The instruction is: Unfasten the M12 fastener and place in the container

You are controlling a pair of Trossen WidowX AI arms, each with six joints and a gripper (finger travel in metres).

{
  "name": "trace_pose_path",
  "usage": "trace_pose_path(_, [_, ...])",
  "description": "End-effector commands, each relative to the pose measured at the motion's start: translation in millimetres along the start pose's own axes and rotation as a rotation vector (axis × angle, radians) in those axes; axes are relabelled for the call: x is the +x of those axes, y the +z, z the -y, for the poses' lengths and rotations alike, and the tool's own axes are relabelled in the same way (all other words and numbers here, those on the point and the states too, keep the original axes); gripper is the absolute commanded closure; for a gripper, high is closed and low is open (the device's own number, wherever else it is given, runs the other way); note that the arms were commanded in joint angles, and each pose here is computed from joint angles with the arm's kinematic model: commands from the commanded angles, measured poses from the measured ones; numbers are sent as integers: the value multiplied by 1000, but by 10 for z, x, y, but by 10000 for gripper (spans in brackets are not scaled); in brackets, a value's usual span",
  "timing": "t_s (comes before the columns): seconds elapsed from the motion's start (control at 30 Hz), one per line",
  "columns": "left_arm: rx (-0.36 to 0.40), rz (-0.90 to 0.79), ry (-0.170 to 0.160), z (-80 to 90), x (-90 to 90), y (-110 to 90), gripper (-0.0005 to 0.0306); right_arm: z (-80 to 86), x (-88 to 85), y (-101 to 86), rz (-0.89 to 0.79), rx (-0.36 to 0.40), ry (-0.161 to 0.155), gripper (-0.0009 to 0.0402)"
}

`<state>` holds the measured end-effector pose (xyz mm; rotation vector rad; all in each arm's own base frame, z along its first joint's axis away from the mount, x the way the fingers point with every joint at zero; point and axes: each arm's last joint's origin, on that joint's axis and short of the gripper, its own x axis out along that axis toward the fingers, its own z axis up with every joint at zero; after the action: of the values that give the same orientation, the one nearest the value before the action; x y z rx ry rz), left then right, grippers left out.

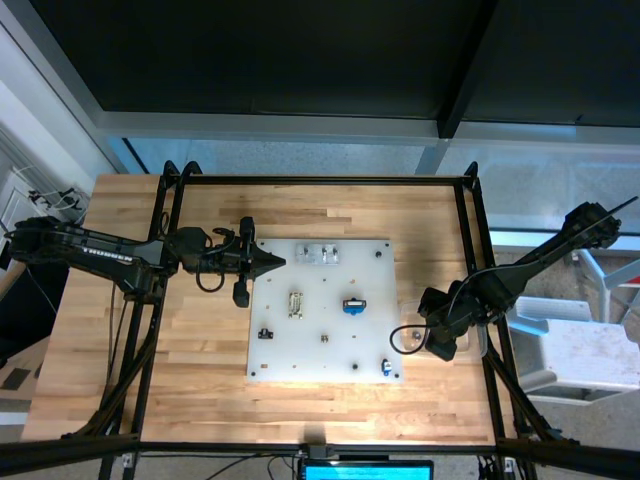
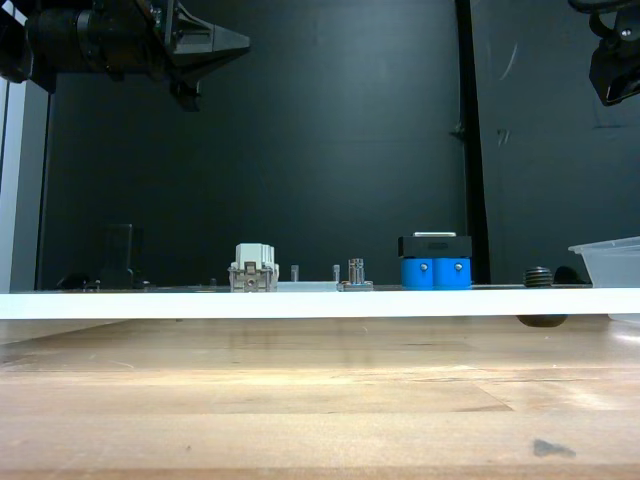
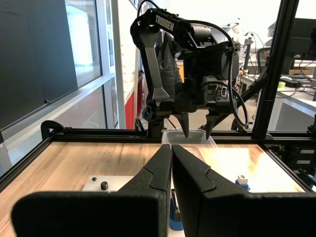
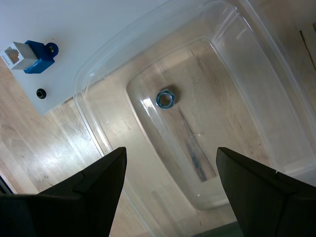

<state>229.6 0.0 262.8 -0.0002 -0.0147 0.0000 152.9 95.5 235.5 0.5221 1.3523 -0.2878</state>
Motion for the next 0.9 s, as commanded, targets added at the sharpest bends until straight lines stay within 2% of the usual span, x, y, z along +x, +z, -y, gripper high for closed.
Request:
trace_pose_path(0.03, [0, 0, 0, 0, 1, -1, 300, -2, -1, 0, 1, 0, 2, 139])
trace_pose_path(0.47, [0, 0, 0, -1, 1, -1, 300, -21, -1, 10, 11, 1, 21, 139])
trace_pose_path(0.9, [0, 0, 0, -1, 1, -1, 300, -24, -1, 12, 13, 0, 24, 139])
